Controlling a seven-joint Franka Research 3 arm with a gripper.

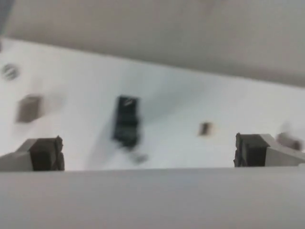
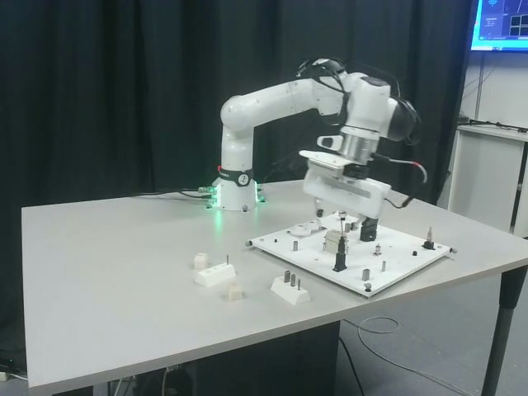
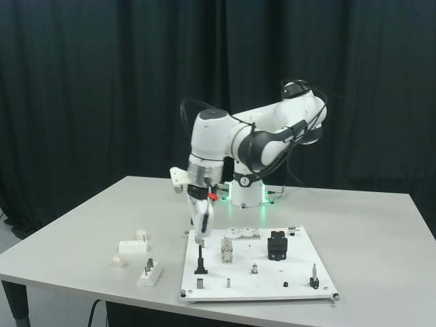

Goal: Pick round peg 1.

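black round peg 1 stands upright on white board — pincer spread wide, empty.

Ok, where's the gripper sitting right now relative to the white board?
In the second room view the gripper hangs above the white board's near-left part, over the tall black post, with the small white blocks off the board beside it.

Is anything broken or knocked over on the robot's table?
Nothing stands out. The white board lies flat on the grey table, and its pegs and black block stand upright. The small white blocks beside it sit tidy. The gripper hangs above the board, holding nothing.
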